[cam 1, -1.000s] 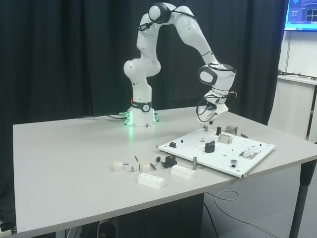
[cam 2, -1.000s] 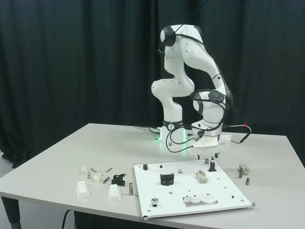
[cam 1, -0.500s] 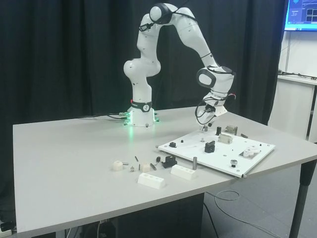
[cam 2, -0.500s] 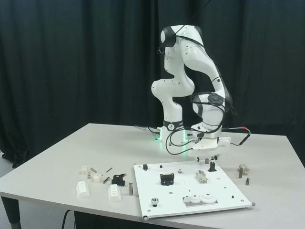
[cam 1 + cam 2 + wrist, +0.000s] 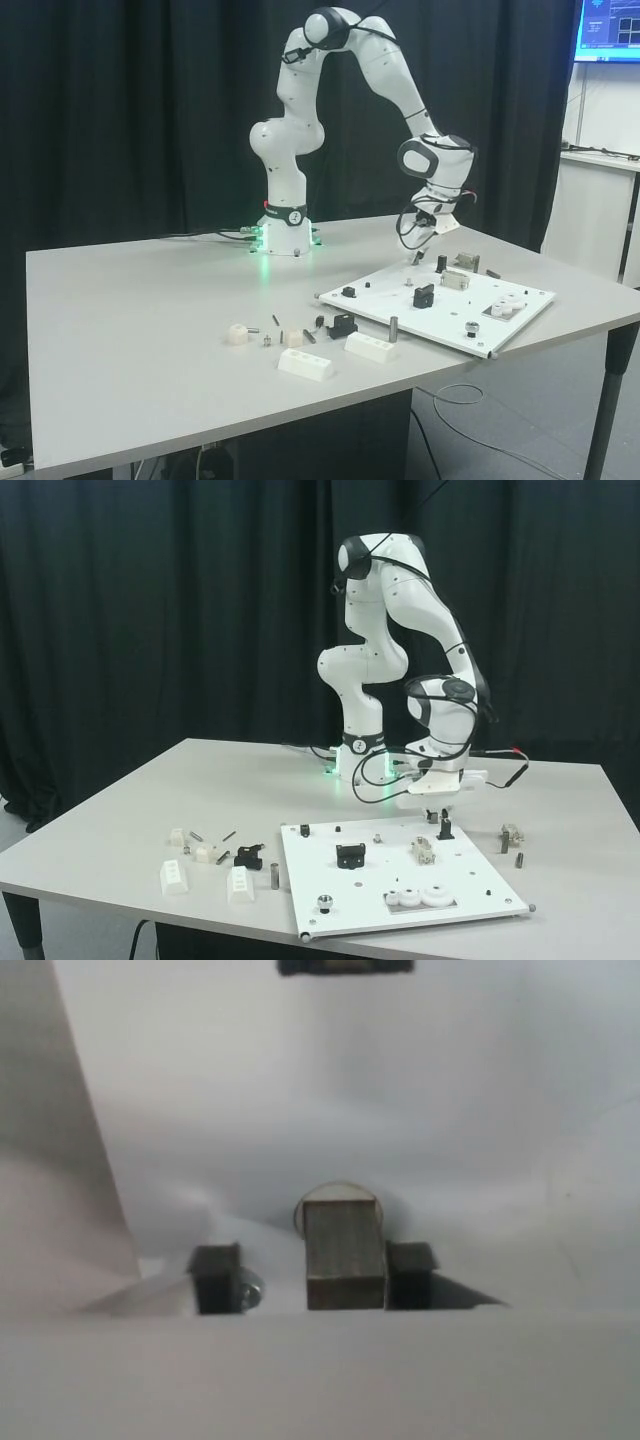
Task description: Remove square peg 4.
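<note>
Square peg 4 [image 5: 345, 1255] is a short grey block standing upright in a round seat on the white board [image 5: 480, 1110]. My gripper [image 5: 312, 1276] is open and straddles it: one black fingertip [image 5: 410, 1272] is right against the peg, while the other [image 5: 215, 1278] stands a small gap away. From the room, the gripper [image 5: 420, 247] [image 5: 435, 808] hangs low over the board's far edge [image 5: 400, 266], just above the peg [image 5: 413, 259] [image 5: 433, 818].
A taller black part [image 5: 441, 262] [image 5: 445, 828] stands right beside the peg. The board [image 5: 470, 900] also carries a black clamp [image 5: 350, 854], white gears [image 5: 420, 897] and small posts. Loose white blocks [image 5: 306, 362] and small parts lie on the table [image 5: 130, 330] beside the board.
The wrist has come down and shifted a little toward the board's far edge, bringing the fingers down around the peg. Nothing on the board or table has moved.
</note>
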Robot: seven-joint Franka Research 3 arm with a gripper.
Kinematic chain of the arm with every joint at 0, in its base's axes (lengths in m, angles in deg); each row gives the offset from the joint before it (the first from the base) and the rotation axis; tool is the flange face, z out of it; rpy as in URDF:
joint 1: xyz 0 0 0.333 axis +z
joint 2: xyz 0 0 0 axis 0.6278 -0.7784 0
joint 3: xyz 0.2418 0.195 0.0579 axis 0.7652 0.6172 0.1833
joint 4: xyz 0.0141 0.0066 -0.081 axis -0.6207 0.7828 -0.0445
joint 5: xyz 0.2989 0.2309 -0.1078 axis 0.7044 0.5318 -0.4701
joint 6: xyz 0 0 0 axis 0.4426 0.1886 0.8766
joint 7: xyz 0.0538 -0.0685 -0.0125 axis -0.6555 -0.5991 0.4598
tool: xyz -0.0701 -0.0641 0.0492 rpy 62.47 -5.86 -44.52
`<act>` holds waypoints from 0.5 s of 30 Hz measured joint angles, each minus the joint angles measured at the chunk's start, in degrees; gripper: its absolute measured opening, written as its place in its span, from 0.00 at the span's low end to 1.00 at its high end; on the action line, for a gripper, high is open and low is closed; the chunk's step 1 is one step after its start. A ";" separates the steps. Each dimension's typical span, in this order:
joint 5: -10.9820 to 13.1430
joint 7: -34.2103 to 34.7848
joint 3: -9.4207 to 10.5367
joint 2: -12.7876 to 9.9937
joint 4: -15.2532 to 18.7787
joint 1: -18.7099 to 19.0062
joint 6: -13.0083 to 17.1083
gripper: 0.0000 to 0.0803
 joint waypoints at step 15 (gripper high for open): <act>-5.18 4.56 0.48 0.05 0.09 -0.03 0.01 0.19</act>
